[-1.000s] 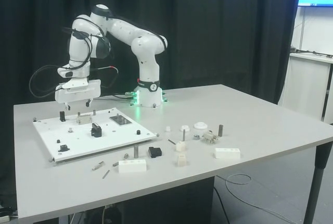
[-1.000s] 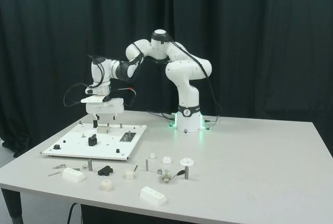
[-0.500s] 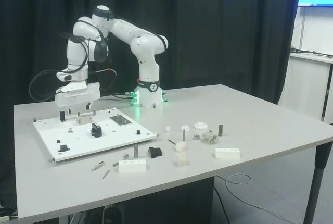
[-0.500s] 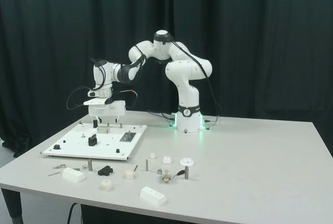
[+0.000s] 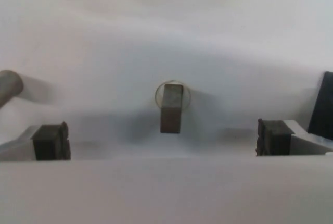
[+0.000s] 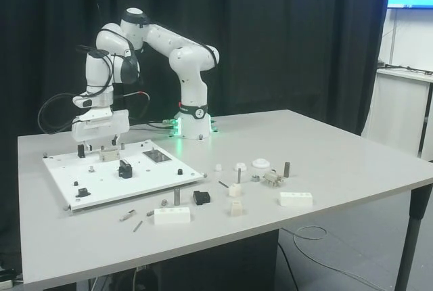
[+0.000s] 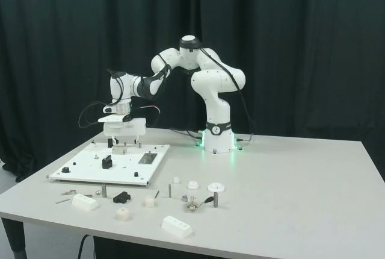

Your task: Remove square peg 3.

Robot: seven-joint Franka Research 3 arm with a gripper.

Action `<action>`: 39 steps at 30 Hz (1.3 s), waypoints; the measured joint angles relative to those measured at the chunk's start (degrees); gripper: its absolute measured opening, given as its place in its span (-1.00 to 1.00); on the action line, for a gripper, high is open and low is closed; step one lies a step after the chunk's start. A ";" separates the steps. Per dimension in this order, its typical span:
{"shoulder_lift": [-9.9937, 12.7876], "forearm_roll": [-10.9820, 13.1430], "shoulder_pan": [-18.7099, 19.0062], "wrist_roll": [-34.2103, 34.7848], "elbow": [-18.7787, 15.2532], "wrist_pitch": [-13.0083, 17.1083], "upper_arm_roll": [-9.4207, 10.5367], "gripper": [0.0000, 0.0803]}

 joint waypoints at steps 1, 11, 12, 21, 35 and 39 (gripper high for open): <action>0.00 -0.02 -0.12 -0.05 -0.08 0.20 -0.06 0.99; 0.00 -0.24 -0.92 -0.50 -0.50 2.09 -0.92 0.99; 0.00 -0.24 -0.96 -0.50 -0.50 2.23 -0.96 0.99; 0.00 -0.22 -1.21 -0.26 -0.58 2.79 -1.01 0.36; 0.00 -0.44 -1.21 0.21 -0.42 3.86 -1.01 -0.82; 0.00 -0.47 -1.20 0.21 -0.42 3.94 -1.02 -0.81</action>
